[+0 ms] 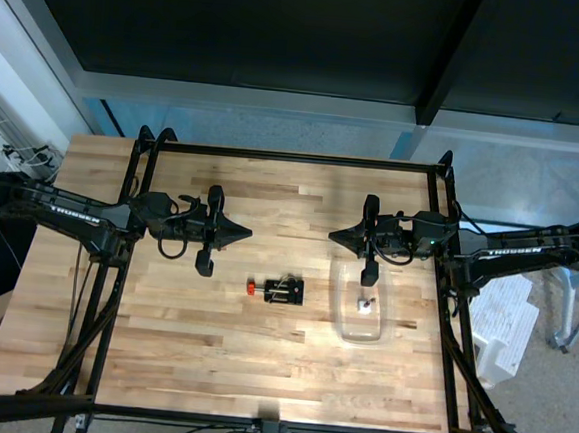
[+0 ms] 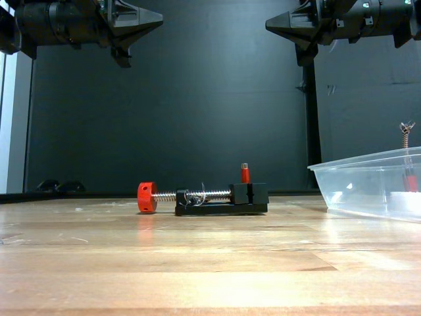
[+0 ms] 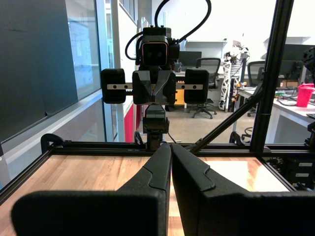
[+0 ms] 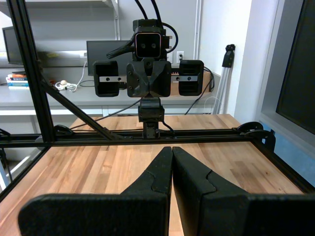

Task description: Pick the RCA connector and install on taskboard

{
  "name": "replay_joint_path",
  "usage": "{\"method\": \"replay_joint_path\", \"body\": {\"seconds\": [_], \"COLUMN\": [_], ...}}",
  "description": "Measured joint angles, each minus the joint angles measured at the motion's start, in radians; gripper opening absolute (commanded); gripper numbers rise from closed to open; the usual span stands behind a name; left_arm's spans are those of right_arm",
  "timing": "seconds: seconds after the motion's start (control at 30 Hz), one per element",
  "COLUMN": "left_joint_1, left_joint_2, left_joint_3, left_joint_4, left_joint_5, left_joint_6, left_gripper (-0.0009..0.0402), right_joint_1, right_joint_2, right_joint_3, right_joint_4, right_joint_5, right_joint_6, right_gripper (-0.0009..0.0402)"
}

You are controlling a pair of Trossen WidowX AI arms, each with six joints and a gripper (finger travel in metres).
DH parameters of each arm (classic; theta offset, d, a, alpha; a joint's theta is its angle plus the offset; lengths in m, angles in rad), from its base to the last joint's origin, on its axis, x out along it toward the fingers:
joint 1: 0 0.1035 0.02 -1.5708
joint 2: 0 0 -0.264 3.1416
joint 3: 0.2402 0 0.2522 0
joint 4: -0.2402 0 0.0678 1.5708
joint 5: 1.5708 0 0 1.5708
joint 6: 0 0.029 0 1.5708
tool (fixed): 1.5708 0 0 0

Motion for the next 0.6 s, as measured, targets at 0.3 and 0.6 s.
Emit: {"method": "replay_joint_path", "body": {"seconds": [0.3,0.6], "left_joint_1": [0.000,0.000], "left_joint_2": [0.000,0.000], "left_joint_3": [0.000,0.000], "left_joint_4": [0.000,0.000], "left_joint_5": [0.000,0.000], "left_joint_6": [0.000,0.000], "left_gripper": [0.0000,0.0000], "right_joint_1": [0.000,0.000], "right_joint_2": [0.000,-0.003], "right_joint_3": [0.000,0.000], "right_joint_4": [0.000,-0.002], "right_joint_5": [0.000,-0.042], "right_joint_6": [0.000,0.001], "right_gripper": [0.0000,0.0000]}}
